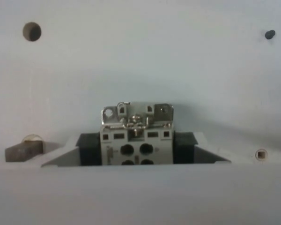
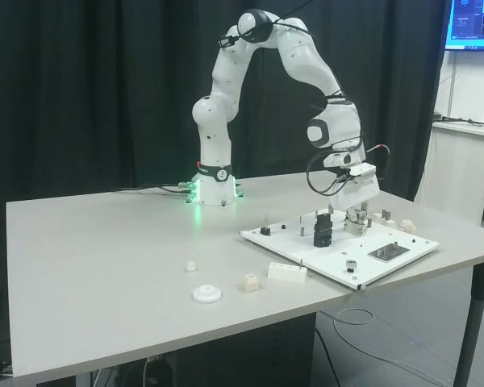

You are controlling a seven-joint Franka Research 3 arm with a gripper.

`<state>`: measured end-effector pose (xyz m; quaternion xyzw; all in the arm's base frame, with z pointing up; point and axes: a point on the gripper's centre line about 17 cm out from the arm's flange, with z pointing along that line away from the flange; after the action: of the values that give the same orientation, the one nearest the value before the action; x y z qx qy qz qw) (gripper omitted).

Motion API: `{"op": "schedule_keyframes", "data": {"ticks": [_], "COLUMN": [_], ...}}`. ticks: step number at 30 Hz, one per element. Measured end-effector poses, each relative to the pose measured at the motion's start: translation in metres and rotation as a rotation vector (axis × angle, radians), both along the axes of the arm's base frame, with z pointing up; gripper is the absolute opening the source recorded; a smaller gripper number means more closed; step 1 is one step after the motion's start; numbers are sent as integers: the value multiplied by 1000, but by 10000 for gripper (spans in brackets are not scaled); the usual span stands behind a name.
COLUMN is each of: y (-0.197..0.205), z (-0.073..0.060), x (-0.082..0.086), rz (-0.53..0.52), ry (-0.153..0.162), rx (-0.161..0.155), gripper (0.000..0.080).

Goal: Insert waterproof.

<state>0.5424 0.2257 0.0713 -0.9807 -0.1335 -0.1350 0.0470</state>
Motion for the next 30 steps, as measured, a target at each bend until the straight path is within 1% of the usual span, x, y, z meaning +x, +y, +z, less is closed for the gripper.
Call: {"op": "schedule_keyframes", "data": {"ticks": [8, 21, 30], "y": [1, 1, 0], "z": [0, 0, 0], "x": [-1, 0, 1], "rz": [0, -1, 4], "ry": [6, 39, 44], "rx": [1, 2, -2], "gripper": [321, 321, 321]}}
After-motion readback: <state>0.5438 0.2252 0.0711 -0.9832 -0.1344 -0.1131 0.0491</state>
